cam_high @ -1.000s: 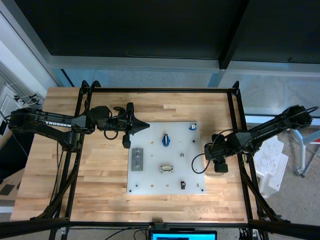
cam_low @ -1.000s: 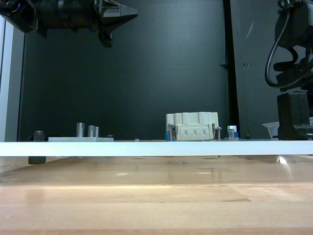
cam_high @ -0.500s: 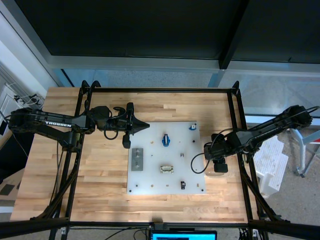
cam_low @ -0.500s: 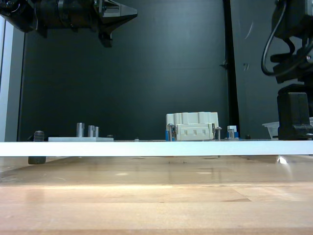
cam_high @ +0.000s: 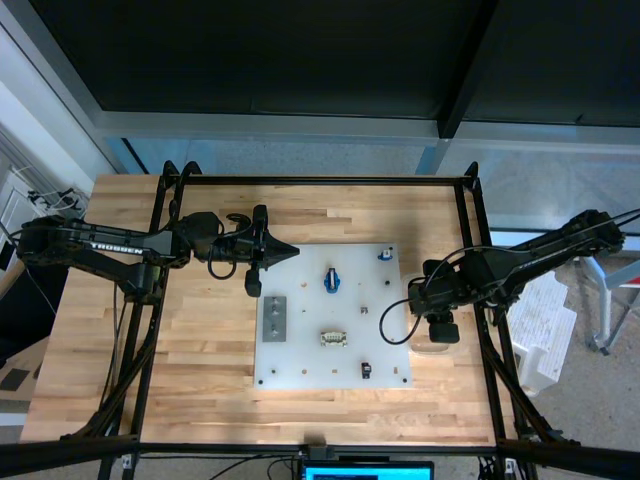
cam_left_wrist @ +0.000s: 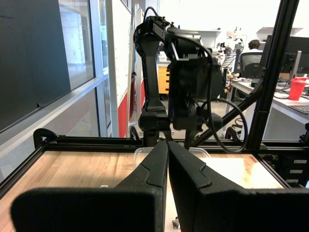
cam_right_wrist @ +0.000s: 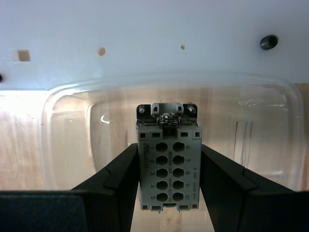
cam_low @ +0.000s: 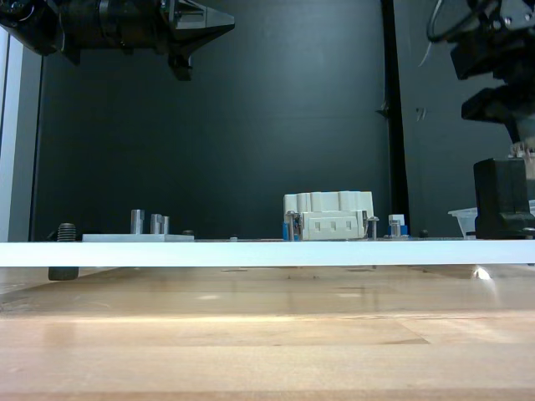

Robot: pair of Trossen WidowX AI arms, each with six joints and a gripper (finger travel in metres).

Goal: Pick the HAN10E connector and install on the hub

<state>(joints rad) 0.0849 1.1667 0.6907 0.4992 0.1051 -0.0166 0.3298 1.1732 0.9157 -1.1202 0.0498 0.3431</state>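
Handling is judged first from the right wrist view. The connector [cam_right_wrist: 168, 166] is clamped by its two long sides between the fingers [cam_right_wrist: 112, 182] of the right gripper [cam_right_wrist: 168, 157] and is held clear above a clear tray [cam_right_wrist: 60, 145] beside the white board [cam_right_wrist: 145, 29]. It is taken to be a light, stiff moulded part whose smooth flanks could slip if squeezed lightly. The long flat sides are judged the right place to hold, since they keep clear of the metal screw tab and the contact face. Ten contact holes are counted, in two rows of five.

From the high view, one hub [cam_high: 334, 339] is counted near the board's middle, well apart from the right gripper at the board's right edge. One grey block [cam_high: 274, 318], one blue part [cam_high: 331, 280] and one small black part [cam_high: 367, 370] are also counted. The left gripper [cam_high: 288, 251] is parked off the board's far left corner.

At table level, the hub is seen upright on the board. The right gripper is high at the right edge, and only a pale tip of the connector can be made out.

Through the left wrist view, the left gripper's fingers are seen pressed together with nothing between them.
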